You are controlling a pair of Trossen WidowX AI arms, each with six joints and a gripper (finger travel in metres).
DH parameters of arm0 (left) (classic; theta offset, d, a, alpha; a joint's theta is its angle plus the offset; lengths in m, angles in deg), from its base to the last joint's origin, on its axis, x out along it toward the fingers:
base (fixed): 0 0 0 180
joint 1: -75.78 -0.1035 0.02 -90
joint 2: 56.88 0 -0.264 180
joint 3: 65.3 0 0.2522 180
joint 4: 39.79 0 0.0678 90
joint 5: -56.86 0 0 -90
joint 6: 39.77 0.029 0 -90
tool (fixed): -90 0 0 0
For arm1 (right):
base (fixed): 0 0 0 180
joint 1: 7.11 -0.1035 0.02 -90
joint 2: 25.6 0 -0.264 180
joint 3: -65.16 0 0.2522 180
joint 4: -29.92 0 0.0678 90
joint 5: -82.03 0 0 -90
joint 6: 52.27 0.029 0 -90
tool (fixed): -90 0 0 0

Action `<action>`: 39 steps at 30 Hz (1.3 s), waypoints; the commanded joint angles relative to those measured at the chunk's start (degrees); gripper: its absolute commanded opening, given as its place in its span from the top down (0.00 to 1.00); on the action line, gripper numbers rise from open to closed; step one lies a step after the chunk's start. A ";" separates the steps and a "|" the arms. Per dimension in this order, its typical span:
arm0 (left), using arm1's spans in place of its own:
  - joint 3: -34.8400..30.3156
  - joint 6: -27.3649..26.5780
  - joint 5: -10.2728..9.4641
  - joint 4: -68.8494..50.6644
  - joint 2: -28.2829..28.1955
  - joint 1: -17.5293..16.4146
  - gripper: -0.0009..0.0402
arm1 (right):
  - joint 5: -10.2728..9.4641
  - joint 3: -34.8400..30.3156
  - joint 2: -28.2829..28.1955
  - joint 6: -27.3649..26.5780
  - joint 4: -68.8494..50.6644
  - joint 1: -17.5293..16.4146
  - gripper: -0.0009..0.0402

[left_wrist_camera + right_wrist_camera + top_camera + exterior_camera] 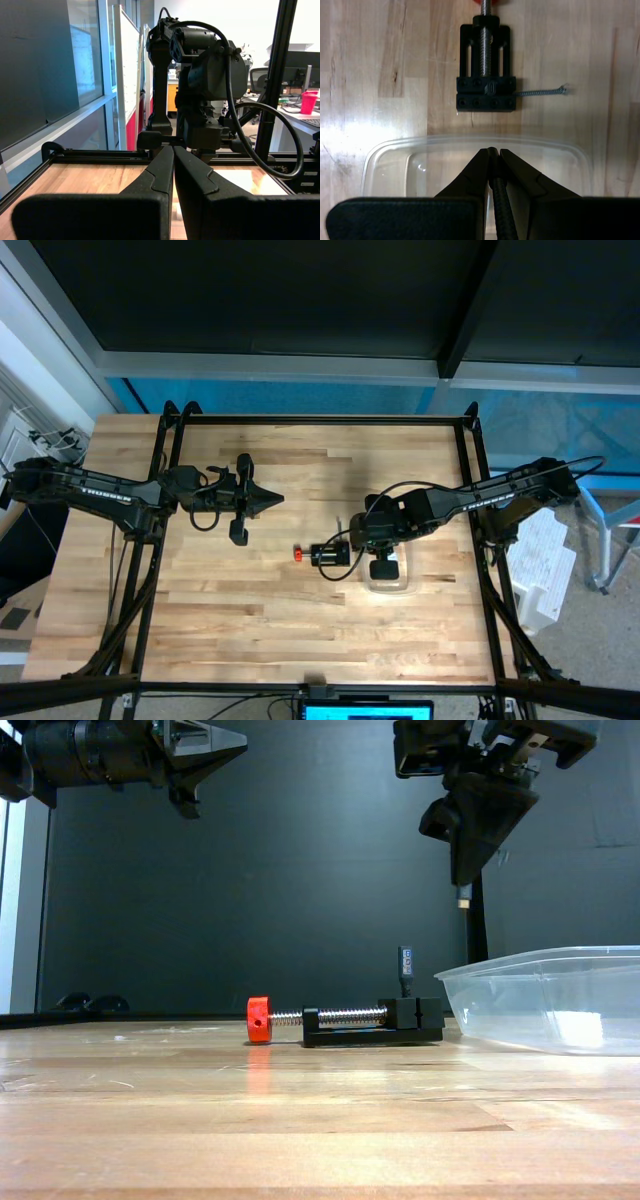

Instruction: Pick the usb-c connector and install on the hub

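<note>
High view first: the left hand (pixel 270 500) hangs over bare bench (pixel 250 640), well apart from the action. The right hand (pixel 383 566) sits over the clear tray (pixel 402 589), and the hub (pixel 330 554) lies just beside that tray, its orange-red tip (pixel 298 553) pointing away from it.

Low view: the right hand (pixel 465 875) is up high, and the usb-c connector (pixel 463 900) pokes down from it, touching nothing. Below, the hub (pixel 345 1017) rests flat on the bench with a dark upright post (pixel 405 970) at its tray end.

Left wrist view: the left hand (pixel 173 155) is pressed together on nothing.

Right wrist view: the right hand (pixel 492 152) pinches the slim dark usb-c connector (pixel 495 187). Beyond the tray rim (pixel 470 142) sits the hub (pixel 486 85), a thin pin (pixel 540 92) jutting from its side.

So the pick looks done and this is the carry. The next move calls for sliding off the tray toward the hub, squaring the plug over its socket, then a straight, gentle descent
</note>
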 commanded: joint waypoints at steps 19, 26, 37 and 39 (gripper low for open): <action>-0.02 0.00 0.02 -0.02 0.00 0.00 0.98 | -0.17 -7.19 -9.51 -3.28 1.84 0.94 0.98; -0.02 0.00 0.02 -0.02 0.00 0.00 0.98 | 0.04 -6.99 -9.84 -3.41 2.05 1.05 0.98; -0.02 0.00 0.02 -0.04 0.00 -0.02 0.98 | 0.76 -7.52 -11.10 -3.69 2.78 1.20 0.98; -0.02 0.00 0.02 0.04 0.00 -0.02 0.98 | 1.20 -7.54 -11.13 -3.65 2.73 1.20 0.98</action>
